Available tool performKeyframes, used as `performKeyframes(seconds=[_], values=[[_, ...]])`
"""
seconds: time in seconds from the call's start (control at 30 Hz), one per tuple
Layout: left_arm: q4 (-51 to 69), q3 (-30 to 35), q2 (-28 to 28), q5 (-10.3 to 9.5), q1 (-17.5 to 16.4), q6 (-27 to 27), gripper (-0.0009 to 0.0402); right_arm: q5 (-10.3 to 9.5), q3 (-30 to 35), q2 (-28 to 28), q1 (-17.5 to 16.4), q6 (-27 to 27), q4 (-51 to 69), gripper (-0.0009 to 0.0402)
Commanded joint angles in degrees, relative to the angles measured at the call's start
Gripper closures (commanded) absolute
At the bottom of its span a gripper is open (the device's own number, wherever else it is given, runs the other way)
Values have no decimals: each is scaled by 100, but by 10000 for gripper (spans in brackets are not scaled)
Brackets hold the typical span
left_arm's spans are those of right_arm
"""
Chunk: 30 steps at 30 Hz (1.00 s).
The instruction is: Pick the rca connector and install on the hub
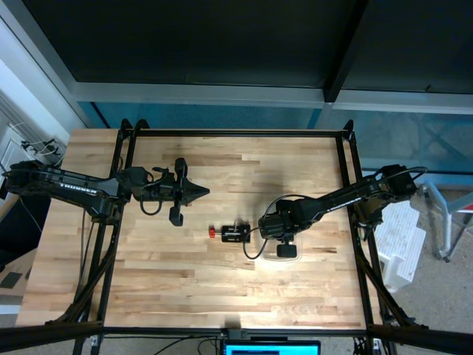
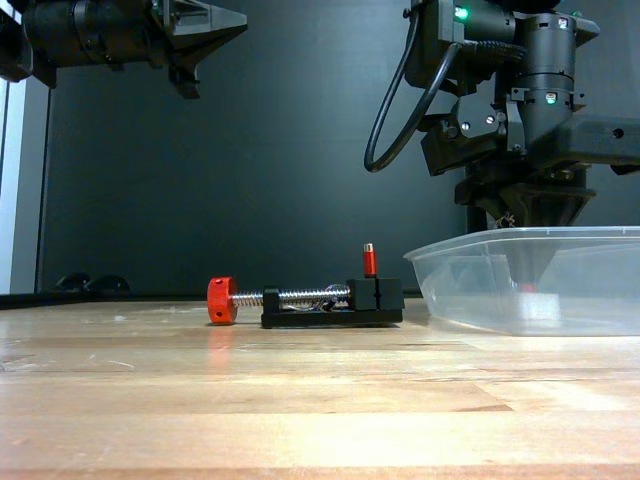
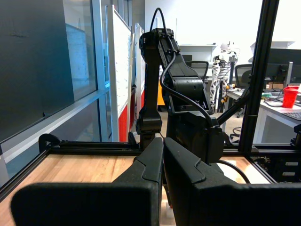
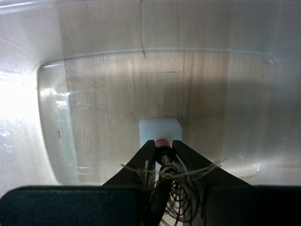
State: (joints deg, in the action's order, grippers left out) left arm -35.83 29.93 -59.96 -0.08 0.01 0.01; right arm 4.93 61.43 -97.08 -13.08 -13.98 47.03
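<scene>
The hub (image 2: 333, 300) is a small black block lying on the wooden table, with a red knob (image 2: 221, 299) at its left end and a short red fitting (image 2: 369, 260) standing on top. From above, the hub (image 1: 236, 234) lies just left of the right arm. My right gripper (image 4: 162, 144) reaches down into a clear tray (image 2: 520, 238). It is shut on the rca connector (image 4: 163, 155), a tiny silver plug with a red tip and thin wires trailing from it. My left gripper (image 3: 163, 150) hovers shut and empty, high above the table at the left (image 1: 198, 192).
A small flat white square piece (image 4: 160, 129) lies on the tray floor right under the right fingertips, also seen through the tray wall (image 2: 537, 306). A black metal frame (image 1: 236, 133) runs around the table edges.
</scene>
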Motion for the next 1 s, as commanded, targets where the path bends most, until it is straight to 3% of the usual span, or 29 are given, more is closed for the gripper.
performKeyframes(seconds=[0.03, 0.6, 1.0], values=[[0, 2, -2, 2, 0, 0, 393, -2, 0, 0, -2, 20, 0, 373], [0, 2, -2, 2, 0, 0, 393, -17, 42, 103, 0, 81, 55, 393], [0, 2, -2, 2, 0, 0, 393, 2, 704, 389, 11, 101, 975, 393]])
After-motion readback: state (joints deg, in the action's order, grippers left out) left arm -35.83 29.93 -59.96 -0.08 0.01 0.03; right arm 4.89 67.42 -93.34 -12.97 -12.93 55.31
